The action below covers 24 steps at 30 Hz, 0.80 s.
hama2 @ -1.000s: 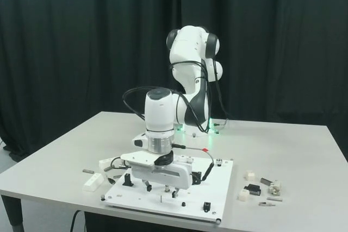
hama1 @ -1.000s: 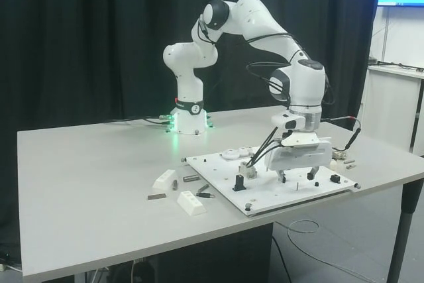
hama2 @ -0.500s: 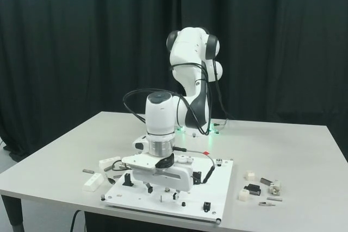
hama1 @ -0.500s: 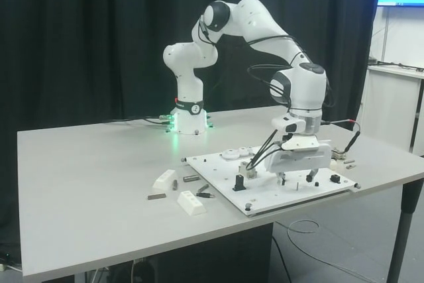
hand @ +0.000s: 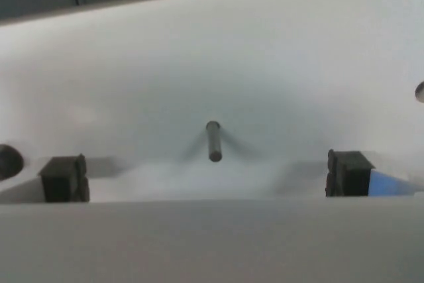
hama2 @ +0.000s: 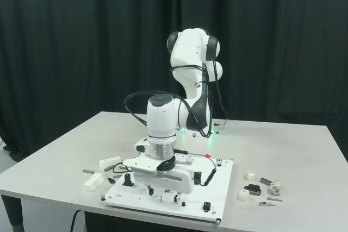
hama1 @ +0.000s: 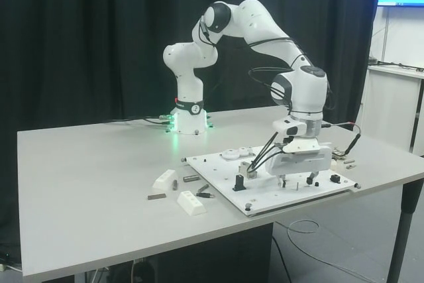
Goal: Remove round peg 1.
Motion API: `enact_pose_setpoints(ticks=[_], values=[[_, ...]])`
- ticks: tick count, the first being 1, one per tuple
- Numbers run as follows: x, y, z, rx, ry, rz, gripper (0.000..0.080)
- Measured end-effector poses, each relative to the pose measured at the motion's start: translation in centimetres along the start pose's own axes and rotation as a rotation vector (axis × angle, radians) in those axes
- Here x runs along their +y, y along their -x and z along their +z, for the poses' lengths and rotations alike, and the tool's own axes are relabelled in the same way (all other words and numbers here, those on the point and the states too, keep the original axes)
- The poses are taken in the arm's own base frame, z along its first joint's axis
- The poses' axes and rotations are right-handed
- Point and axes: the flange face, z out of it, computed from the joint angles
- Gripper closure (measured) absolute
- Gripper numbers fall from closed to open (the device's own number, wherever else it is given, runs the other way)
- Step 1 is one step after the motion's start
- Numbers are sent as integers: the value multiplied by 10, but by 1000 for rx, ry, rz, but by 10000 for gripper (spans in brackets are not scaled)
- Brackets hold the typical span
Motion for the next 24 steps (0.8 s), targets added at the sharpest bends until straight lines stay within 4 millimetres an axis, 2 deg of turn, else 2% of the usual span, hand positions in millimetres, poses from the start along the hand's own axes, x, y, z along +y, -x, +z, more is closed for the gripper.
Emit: enact_pose_setpoints(ticks=[24], values=[[-4, -9, -1, 16, -10, 2, 3]])
